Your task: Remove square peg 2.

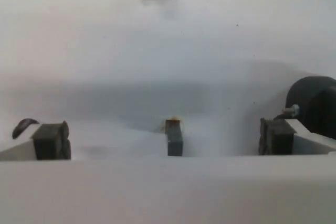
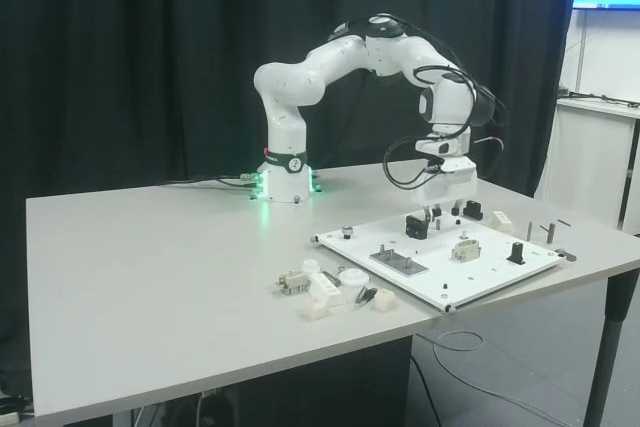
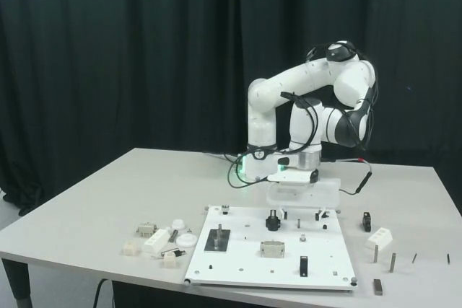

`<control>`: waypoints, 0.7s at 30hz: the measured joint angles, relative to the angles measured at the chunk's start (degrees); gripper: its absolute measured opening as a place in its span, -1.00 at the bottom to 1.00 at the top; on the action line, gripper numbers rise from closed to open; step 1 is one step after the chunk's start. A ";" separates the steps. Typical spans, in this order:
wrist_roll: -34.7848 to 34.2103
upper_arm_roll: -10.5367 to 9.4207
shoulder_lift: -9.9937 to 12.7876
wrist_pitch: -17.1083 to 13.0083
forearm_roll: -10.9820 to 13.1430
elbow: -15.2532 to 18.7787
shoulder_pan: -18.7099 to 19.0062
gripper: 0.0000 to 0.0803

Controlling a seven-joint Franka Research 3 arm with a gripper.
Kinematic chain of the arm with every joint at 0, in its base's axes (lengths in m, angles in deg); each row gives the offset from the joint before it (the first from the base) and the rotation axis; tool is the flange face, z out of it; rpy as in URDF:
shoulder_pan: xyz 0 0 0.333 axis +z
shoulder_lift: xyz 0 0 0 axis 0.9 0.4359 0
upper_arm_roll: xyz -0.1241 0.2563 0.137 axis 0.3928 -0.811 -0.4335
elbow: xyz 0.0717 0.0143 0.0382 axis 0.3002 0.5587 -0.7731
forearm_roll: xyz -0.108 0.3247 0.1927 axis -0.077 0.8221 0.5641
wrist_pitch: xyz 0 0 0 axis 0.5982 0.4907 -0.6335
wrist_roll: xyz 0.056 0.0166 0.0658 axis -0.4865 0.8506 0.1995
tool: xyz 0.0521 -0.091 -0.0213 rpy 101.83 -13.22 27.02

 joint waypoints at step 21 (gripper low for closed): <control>-0.99 -1.59 0.02 0.02 2.63 0.34 -1.34 0.99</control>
